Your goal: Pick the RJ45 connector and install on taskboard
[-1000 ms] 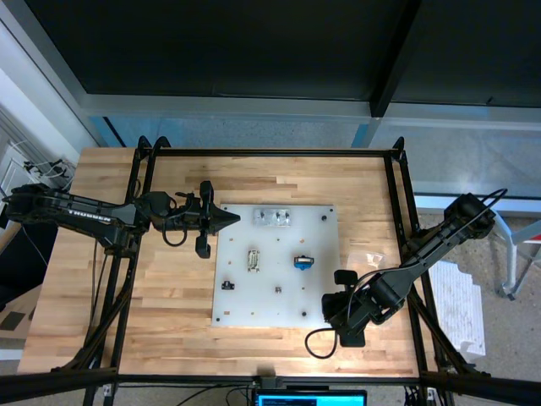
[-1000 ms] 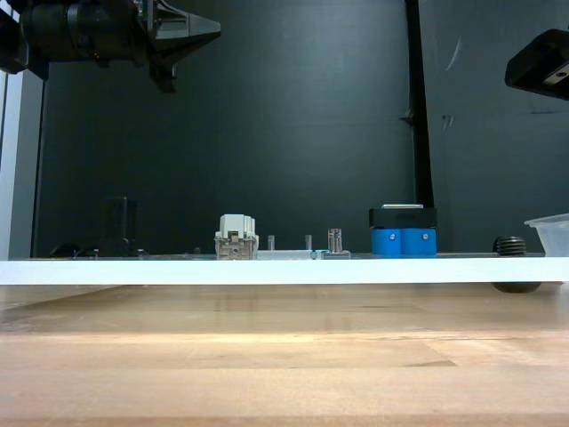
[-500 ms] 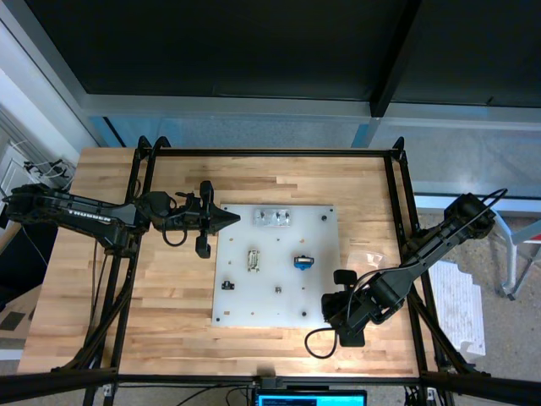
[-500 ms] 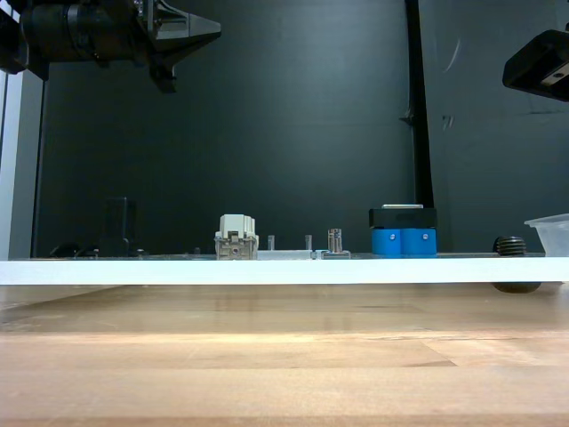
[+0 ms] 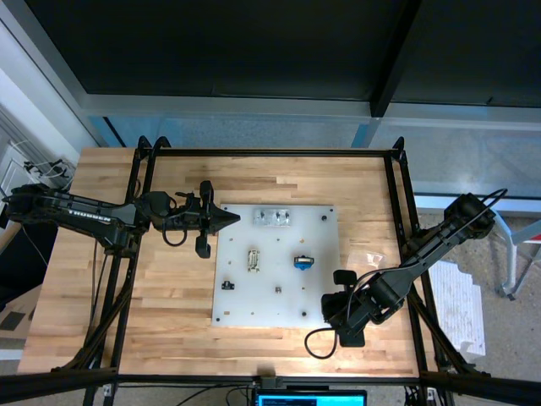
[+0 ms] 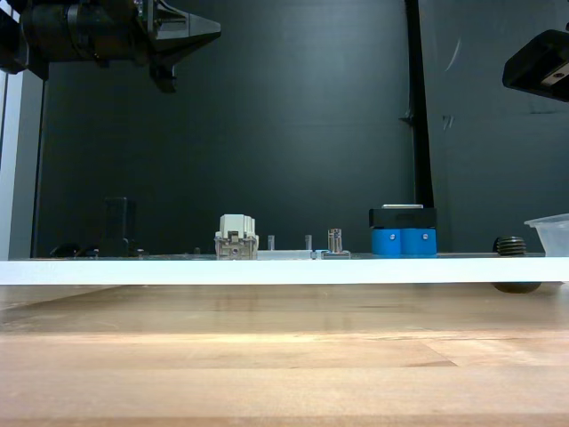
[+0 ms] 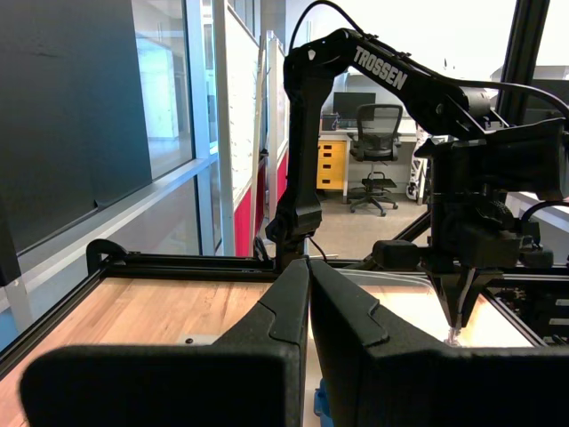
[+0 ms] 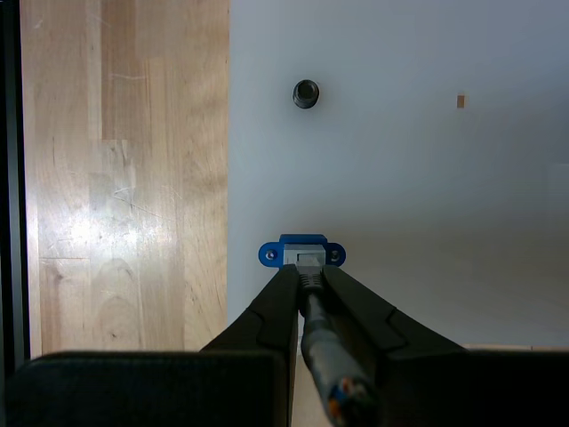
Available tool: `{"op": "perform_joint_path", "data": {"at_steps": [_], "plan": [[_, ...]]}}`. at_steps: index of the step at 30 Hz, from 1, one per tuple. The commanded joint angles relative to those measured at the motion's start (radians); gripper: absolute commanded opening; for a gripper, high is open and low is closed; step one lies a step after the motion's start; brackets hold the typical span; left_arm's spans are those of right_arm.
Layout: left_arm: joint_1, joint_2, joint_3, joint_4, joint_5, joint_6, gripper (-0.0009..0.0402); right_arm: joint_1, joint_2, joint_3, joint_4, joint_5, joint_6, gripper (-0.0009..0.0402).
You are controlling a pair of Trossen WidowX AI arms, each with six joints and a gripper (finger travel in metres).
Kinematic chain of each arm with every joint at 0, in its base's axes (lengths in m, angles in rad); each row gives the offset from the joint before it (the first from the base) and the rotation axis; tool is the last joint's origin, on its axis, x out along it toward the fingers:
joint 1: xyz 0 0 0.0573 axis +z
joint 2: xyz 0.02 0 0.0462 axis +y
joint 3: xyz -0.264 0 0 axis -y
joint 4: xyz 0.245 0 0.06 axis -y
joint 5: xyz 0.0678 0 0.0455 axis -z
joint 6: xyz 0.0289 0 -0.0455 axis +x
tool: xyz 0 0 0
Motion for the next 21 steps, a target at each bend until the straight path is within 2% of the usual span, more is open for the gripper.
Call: {"op": "perform_joint_path", "data": {"at_steps": [1,21], "plan": [[0.0,0.0,0.0,0.0,0.0,0.0,0.0,0.0,0.0,0.0,0.0,-0.001,0.0,0.0],[0.0,0.0,0.0,0.0,0.0,0.0,0.0,0.002,0.0,-0.01,0.0,0.0,-0.01,0.0]]}}
